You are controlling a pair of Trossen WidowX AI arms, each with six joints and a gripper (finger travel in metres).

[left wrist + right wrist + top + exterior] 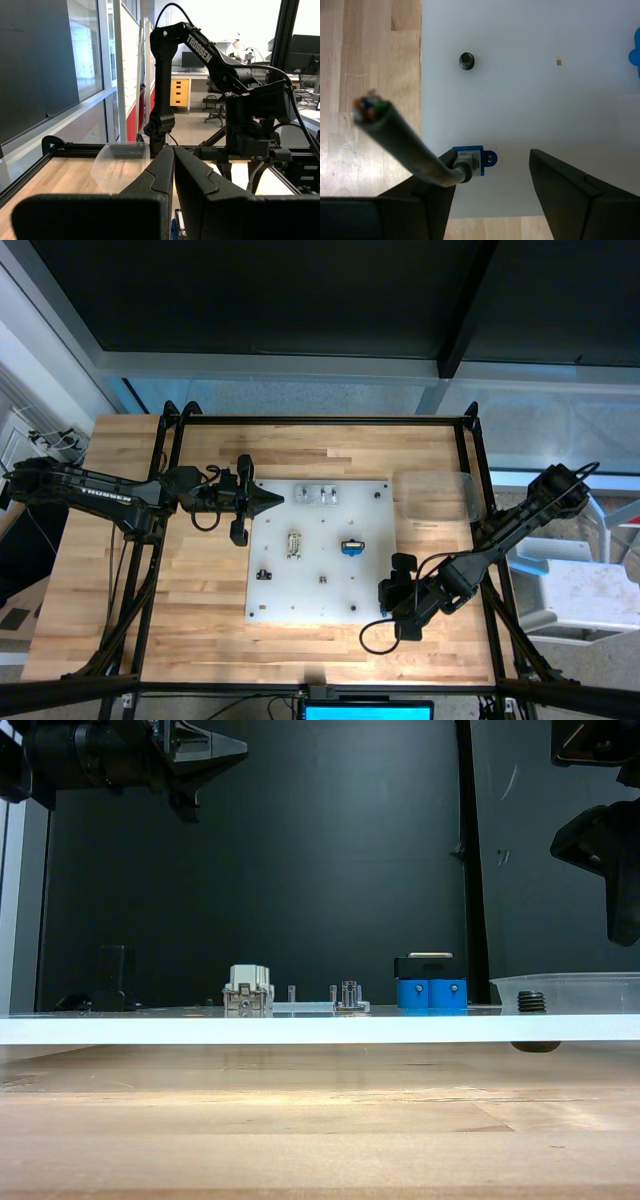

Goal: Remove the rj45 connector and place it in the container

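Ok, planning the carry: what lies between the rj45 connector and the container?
High view: only bare board and wooden table before the container. The right gripper hangs open over the connector; the left gripper, shut, hovers over the board's left edge.

My table (200, 620) is grained wood, the board (300, 590) smooth matt white, and the container (433, 496) by its far right corner clear plastic. The left gripper (275, 499) at the far left corner and the right gripper (492, 155) at the near right corner look like matt black plastic.
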